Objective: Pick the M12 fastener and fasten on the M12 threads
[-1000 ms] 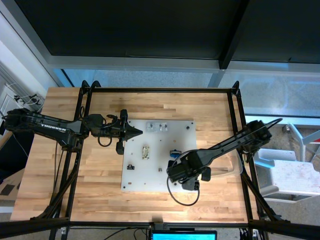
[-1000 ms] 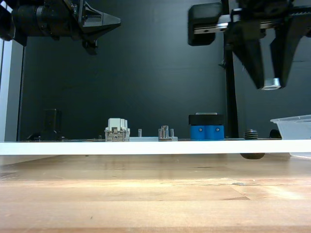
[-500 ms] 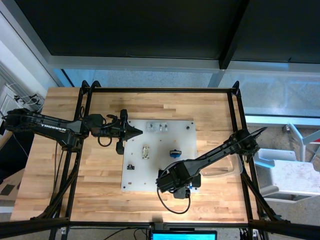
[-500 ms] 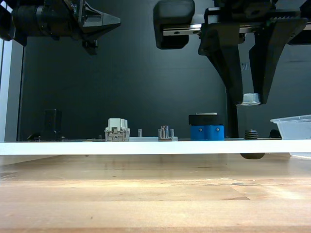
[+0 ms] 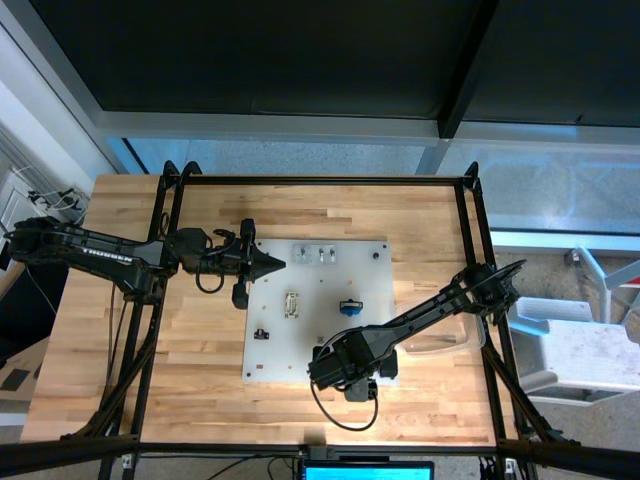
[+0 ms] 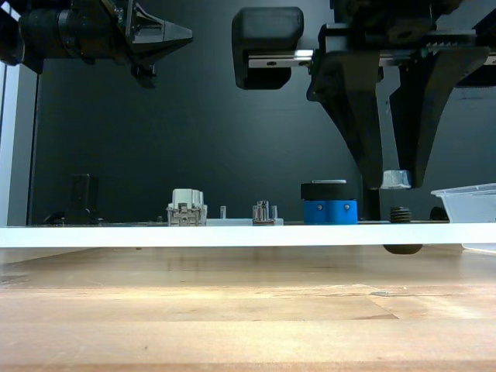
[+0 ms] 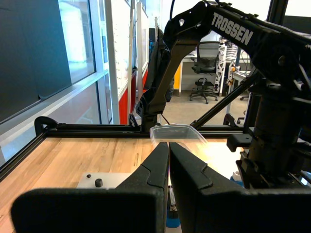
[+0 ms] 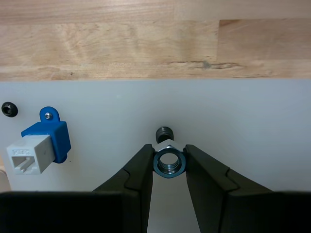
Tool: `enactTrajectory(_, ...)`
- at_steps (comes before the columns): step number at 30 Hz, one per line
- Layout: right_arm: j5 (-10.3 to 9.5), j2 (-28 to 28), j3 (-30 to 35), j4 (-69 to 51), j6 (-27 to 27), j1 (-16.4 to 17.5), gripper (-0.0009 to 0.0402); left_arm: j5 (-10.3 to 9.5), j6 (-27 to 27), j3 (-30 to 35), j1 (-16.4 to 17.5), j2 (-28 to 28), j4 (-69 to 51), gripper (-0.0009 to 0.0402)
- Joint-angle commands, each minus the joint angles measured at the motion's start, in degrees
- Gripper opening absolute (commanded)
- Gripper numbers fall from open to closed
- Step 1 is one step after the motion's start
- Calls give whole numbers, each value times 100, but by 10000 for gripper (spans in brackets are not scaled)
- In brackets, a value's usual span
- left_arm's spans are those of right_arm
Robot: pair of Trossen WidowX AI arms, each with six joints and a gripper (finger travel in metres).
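Observation:
My right gripper (image 6: pixel 396 183) is shut on the small silver M12 nut (image 8: pixel 169 162), which hangs level between its fingertips. The black ribbed stud (image 6: pixel 400 214) stands bare on the white board (image 5: pixel 290 355) near its near right edge. The nut hovers a short way above the stud (image 8: pixel 164 134), apart from it and slightly nearer the camera than it in the right wrist view. From above, the right arm (image 5: pixel 345 365) covers the stud. My left gripper (image 5: pixel 278 263) is shut on nothing, raised over the board's far left edge.
A clear tray (image 5: pixel 468 338) stands off the board's right side, behind the stud in the low view. A blue-and-black fitting (image 6: pixel 329 203), a grey connector (image 6: pixel 186 209) and a blue-mounted white socket (image 8: pixel 41 145) are fixed on the board.
The right gripper has carried the nut left and toward the near edge, and has lowered it to just above the stud. The left arm has not moved.

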Motion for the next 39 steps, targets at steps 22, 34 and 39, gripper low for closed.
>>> enactTrajectory(22, -22, 101, -365, 553, -101, 48, 18, 2, 0, 0, 0, 2, 0, 0)
enactTrajectory(34, -48, 101, -372, 483, 192, 44, 18, 2, 0, 0, 2, 2, 0, 0)
enactTrajectory(39, -57, 101, -372, 481, 638, 35, 18, 2, 0, 0, 0, 2, 0, 0)
